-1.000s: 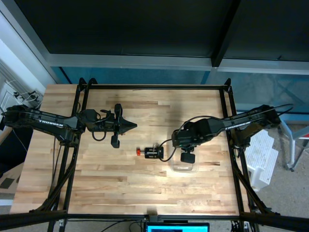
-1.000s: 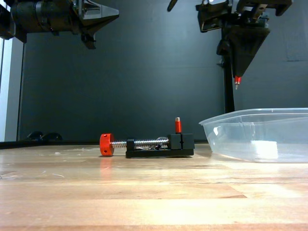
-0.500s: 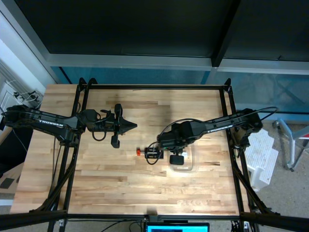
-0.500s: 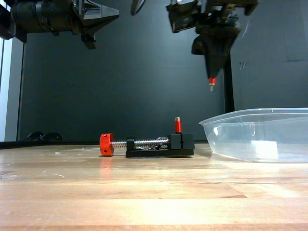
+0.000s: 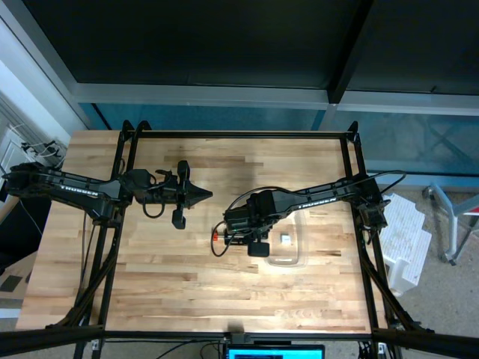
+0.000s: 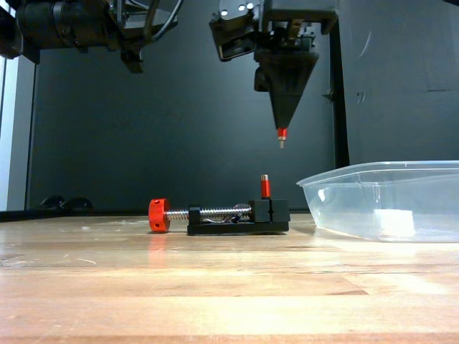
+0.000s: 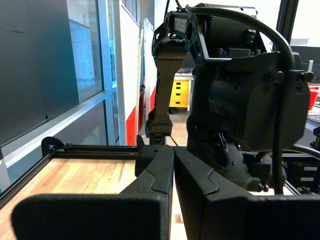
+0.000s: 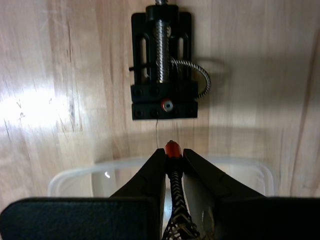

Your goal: Pick the rca connector and install on the hub

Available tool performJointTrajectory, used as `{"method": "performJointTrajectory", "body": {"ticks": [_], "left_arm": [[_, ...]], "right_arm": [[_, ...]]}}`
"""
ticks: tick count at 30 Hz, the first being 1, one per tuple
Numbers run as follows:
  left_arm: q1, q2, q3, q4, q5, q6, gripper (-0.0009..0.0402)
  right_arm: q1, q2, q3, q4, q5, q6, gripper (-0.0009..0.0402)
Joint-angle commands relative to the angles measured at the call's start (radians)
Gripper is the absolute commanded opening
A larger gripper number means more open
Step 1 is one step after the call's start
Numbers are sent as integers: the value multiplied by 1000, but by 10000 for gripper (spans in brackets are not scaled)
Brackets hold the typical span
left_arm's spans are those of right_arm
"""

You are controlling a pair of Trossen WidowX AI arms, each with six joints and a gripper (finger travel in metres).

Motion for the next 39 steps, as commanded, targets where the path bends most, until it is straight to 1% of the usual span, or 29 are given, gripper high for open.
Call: {"method": "performJointTrajectory", "body": {"ticks": [1,8,10,11,18,20,39], "left_arm": [[0,0,0,0,0,0,0],[0,0,0,0,0,0,0],[0,0,0,0,0,0,0],[0,0,0,0,0,0,0],[0,0,0,0,0,0,0],[0,0,0,0,0,0,0],[0,0,0,0,0,0,0]], "right_arm": [[-3,21,20,-2,0,0,0],[-3,47,19,16,-1,0,0],[-4,47,19,33,-20,-3,0],[-3,48,18,42,-23,-3,0],[-6,66,18,48,-22,-4,0],[-6,73,18,53,-13,-6,0],[-18,80,18,60,-16,-26,0]]}}
